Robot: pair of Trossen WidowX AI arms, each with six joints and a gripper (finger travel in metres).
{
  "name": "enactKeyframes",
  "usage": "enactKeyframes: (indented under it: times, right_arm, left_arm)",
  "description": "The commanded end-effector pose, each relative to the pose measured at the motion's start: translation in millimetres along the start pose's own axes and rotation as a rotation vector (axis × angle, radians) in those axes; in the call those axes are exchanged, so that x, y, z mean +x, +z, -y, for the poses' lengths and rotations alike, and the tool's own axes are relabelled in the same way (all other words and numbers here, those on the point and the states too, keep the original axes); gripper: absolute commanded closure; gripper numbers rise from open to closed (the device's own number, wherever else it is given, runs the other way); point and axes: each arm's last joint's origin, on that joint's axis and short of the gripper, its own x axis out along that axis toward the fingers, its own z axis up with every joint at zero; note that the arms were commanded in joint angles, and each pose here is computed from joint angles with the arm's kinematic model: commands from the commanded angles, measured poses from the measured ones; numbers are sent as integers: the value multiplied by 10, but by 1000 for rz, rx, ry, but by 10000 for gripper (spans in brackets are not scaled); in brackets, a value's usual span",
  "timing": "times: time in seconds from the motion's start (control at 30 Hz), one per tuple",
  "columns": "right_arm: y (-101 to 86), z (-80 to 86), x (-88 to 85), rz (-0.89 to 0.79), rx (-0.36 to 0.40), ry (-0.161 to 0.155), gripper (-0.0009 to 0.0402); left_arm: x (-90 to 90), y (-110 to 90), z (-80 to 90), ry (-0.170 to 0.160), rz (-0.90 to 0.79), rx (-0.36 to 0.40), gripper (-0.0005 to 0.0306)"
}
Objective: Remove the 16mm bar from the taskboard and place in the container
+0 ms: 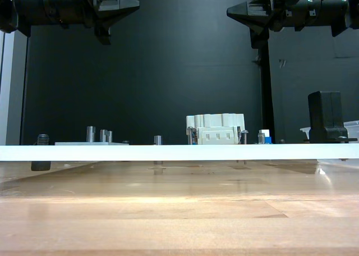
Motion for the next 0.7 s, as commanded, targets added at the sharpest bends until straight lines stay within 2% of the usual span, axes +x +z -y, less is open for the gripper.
enactKeyframes:
  times: [0.03,0.7]
  right_arm:
    - [-12,1,0,-14,1,-1,393]
    - [-30,1,0,-33,2,-1,393]
  left_arm:
    - [1,0,-1,0,0,0,300]
    - [1,0,0,0,0,0,300]
